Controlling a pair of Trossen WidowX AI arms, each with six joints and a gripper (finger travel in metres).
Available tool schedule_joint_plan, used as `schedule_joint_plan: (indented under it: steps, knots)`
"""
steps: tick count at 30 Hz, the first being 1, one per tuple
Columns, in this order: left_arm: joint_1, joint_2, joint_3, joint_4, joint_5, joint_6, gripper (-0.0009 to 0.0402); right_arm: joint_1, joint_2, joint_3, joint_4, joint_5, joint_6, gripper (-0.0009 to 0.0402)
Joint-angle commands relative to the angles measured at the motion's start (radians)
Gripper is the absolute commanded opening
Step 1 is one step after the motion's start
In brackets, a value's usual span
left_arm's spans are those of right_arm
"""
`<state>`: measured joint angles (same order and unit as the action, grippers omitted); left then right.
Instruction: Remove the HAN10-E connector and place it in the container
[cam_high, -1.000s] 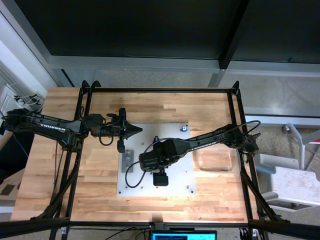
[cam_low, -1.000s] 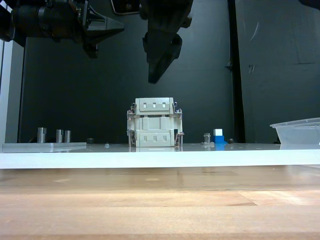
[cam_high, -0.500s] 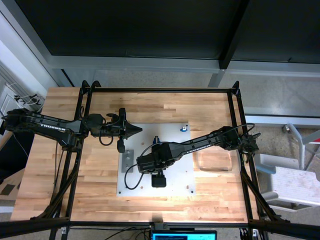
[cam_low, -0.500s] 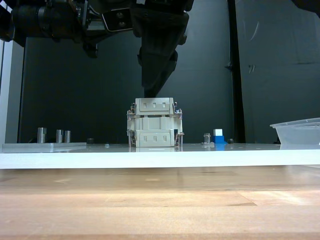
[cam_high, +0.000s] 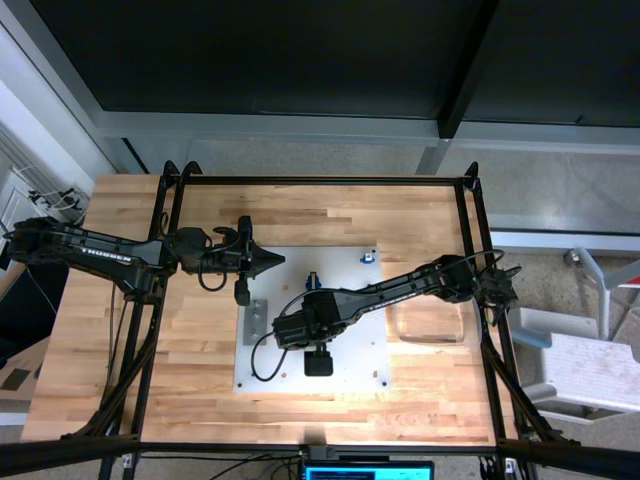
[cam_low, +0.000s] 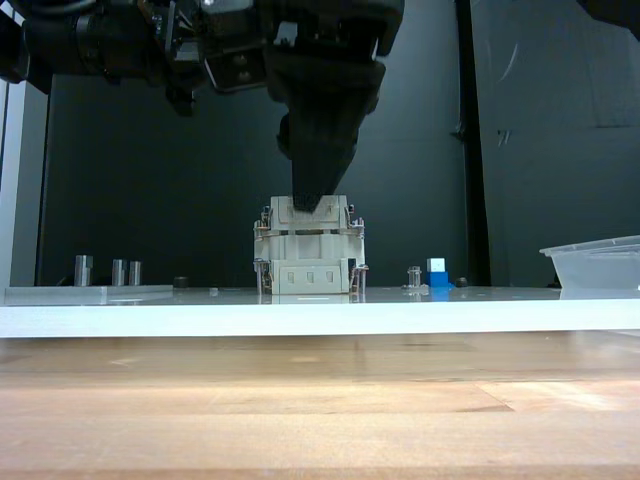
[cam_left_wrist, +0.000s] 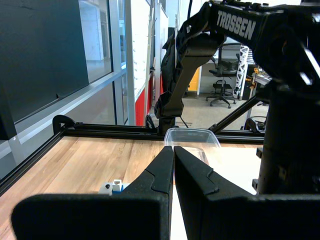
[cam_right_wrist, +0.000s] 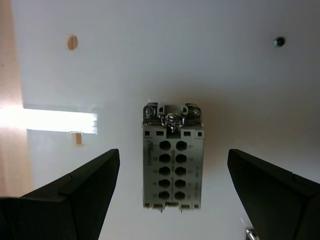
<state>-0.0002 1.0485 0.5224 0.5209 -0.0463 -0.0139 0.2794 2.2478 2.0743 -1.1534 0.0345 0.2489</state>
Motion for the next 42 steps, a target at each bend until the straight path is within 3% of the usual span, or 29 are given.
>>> schedule_joint_plan:
  steps: [1,12,42]
  knots:
    - [0.0,0.0,0.0,0.0,0.0,0.0,0.0,0.0,0.006,0.001,0.004,0.0,-0.001,0.0304]
    - [0.0,0.0,0.0,0.0,0.0,0.0,0.0,0.0,0.013,0.001,0.005,-0.001,-0.008,0.0269]
    - [0.0,0.0,0.0,0.0,0.0,0.0,0.0,-0.003,0.003,0.001,0.0,-0.001,-0.031,0.0089]
